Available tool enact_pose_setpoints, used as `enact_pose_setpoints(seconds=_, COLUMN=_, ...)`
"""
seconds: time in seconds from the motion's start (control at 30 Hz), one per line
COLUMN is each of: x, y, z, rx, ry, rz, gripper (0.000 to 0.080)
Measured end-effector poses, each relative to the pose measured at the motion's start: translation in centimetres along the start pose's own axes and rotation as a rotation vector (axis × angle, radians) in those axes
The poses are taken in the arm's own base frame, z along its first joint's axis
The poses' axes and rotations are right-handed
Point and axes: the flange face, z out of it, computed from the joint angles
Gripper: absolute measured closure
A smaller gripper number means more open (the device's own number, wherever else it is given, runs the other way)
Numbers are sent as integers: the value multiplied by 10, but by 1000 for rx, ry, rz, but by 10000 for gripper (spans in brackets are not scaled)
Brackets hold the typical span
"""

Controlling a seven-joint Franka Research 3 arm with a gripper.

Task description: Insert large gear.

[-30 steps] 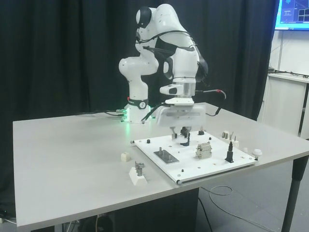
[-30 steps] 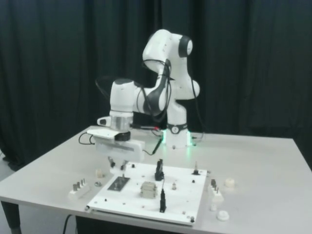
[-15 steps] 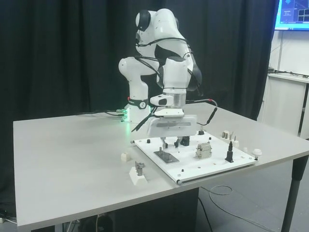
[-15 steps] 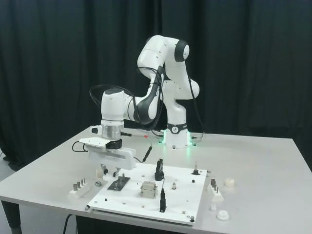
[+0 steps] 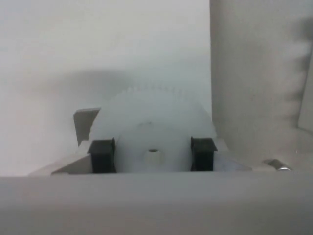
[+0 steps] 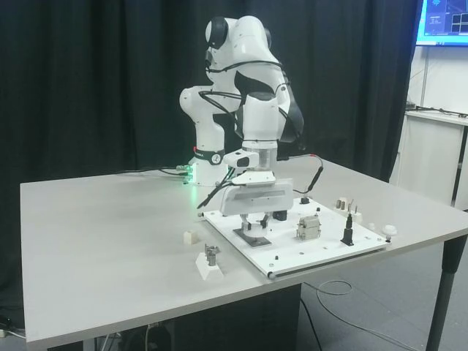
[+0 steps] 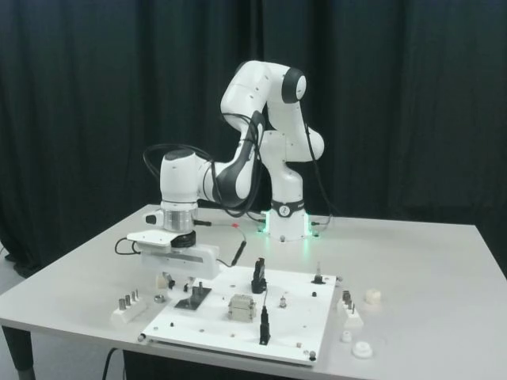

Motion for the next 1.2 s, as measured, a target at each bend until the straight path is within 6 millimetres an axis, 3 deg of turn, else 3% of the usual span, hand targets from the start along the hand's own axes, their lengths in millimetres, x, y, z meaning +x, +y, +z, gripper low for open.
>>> enact_pose_setpoints(seconds=1.2, x=-6, y=1, z=11, rx=-11, ry=-46, rz=1, gripper=473)
